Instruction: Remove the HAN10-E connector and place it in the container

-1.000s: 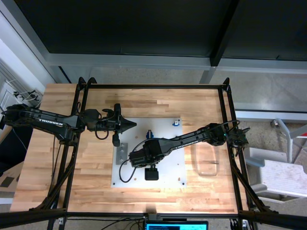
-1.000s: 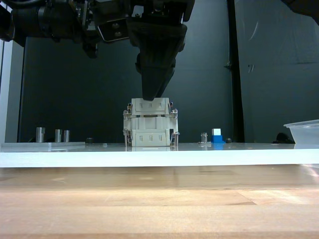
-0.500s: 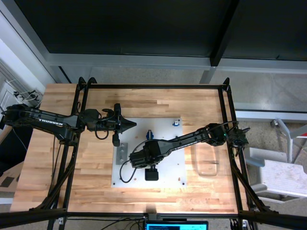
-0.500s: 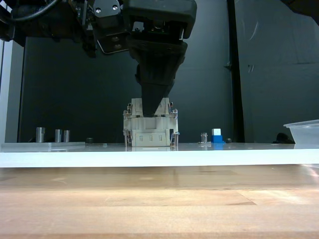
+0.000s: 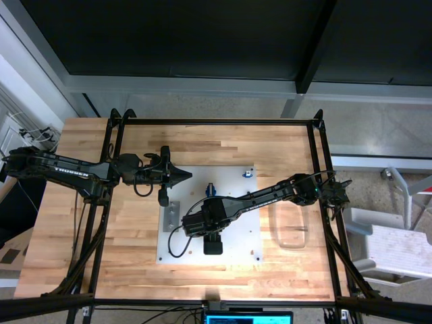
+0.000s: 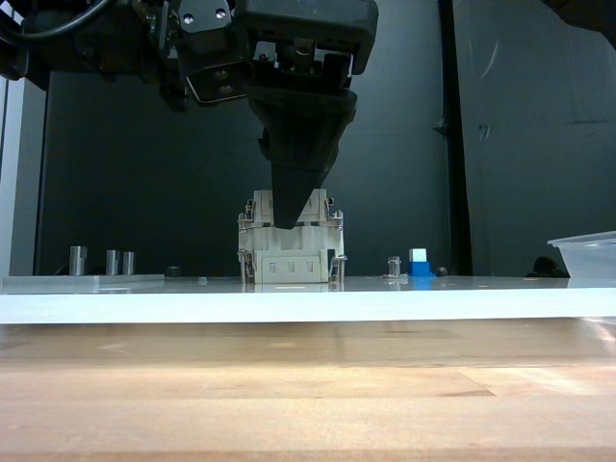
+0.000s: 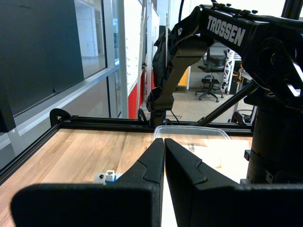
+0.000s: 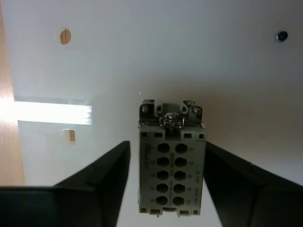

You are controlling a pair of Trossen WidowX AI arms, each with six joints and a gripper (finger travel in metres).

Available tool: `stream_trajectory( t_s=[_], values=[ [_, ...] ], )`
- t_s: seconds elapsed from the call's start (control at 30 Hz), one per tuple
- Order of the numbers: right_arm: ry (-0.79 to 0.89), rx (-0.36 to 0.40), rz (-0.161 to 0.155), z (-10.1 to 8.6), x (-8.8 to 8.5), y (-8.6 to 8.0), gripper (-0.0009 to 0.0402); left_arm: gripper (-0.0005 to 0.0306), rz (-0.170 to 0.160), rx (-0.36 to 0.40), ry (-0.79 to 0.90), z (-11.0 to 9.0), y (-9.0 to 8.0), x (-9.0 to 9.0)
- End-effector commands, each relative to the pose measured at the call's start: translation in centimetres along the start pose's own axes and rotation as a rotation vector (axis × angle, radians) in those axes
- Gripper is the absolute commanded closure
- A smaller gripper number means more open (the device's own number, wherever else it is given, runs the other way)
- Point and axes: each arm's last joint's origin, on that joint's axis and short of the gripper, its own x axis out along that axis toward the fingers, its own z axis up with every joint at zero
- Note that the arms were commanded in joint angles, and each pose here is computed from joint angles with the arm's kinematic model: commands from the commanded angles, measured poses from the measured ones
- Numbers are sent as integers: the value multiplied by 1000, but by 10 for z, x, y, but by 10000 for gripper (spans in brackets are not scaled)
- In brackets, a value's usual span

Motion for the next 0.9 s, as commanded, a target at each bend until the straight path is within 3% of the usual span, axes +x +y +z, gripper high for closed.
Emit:
stream_trajectory(
  t_s=[0.03, 0.43, 0.9],
  values=[
    [1, 0, 1, 0, -1, 0, 244, 300, 0, 0, -1, 0, 0, 0],
    [6, -1, 1, -1, -1, 0, 345, 300, 0, 0, -1, 0, 0, 0],
    [-5, -1, 10, -1, -12, 0, 353, 300, 0, 0, -1, 0, 0, 0]
  ],
)
